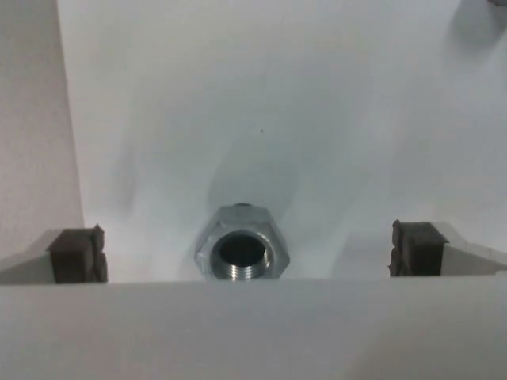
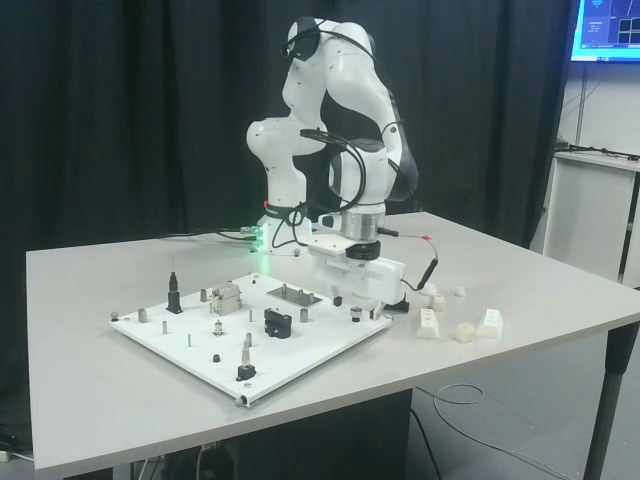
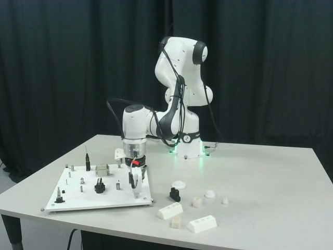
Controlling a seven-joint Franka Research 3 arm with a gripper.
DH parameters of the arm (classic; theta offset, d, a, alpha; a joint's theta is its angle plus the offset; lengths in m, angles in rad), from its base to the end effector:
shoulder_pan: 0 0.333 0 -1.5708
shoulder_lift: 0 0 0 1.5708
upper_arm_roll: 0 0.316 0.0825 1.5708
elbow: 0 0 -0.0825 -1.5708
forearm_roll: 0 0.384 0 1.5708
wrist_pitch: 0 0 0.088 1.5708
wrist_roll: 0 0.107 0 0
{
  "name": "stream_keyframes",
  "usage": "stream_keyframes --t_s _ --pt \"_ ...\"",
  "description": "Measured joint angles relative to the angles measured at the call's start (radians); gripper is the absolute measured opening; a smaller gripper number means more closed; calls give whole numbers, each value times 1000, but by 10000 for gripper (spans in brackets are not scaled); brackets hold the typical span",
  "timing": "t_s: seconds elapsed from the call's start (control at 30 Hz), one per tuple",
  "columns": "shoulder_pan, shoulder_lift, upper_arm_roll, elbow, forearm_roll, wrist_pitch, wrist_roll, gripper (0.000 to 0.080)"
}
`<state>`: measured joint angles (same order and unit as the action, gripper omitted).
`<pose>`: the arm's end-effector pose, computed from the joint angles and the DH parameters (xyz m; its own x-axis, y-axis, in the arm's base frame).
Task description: Remove bolt 4.
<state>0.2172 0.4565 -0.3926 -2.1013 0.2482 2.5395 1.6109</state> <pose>0.5747 -0.1033 0.2165 -0.3717 -0.9281 0.0226 -0.9281 0.3709 -0.0328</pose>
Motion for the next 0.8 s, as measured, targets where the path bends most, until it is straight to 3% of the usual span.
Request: stream_keyframes --t_s 0.63,0.67,0.8 --pt "-2 7 2 0 0 -18 -28 800" --pt "-2 7 2 1 0 -18 -29 625" --pt "-3 7 2 1 0 -21 -29 625"
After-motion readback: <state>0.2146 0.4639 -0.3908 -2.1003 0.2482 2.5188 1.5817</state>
